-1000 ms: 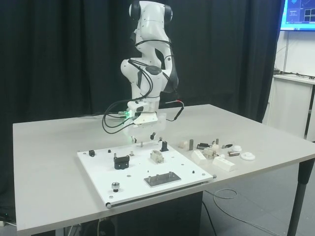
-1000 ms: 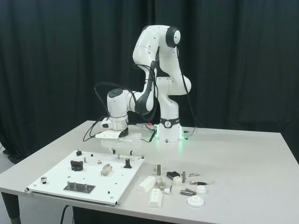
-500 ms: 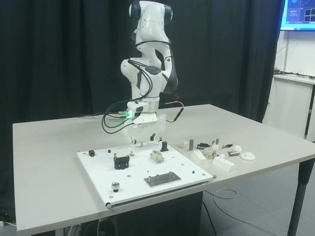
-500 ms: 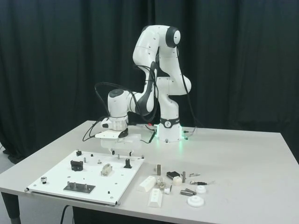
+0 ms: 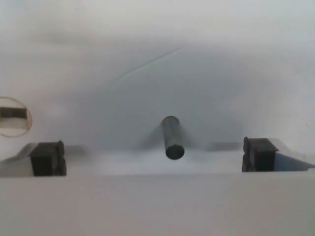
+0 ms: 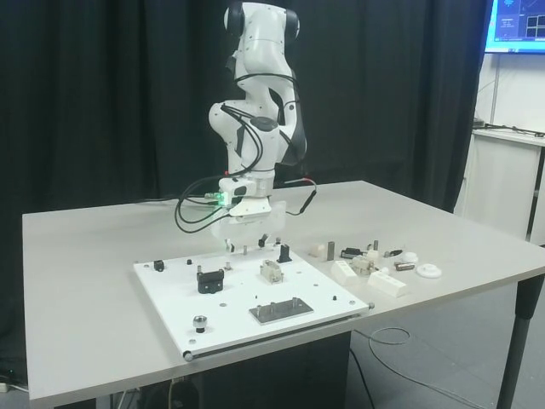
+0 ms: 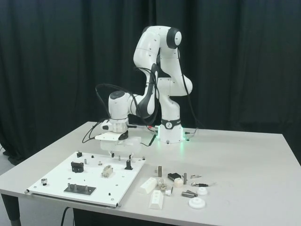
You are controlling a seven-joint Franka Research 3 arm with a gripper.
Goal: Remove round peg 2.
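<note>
Gripper centred over round peg 2, grasp not yet made

Wrist view: the round peg (image 5: 172,137) stands upright in the white board (image 5: 206,64), midway between the two black fingertips (image 5: 47,158). The gripper (image 5: 153,156) is wide open and holds nothing; both pads stand well apart from the peg.

First room view: the gripper (image 6: 248,242) hangs low over the far edge of the board (image 6: 170,298), directly above the small grey peg (image 6: 245,250). A black bracket (image 6: 283,252) stands just beside it.

Second room view: the gripper (image 7: 119,153) sits close above the peg (image 7: 119,158), near the board's back edge (image 7: 113,149).

Judgement: this is the approach step, aligned but unclosed. Next, the fingers should come down around the shaft, close squarely on it, then pull straight up so the peg does not bind in its hole
</note>
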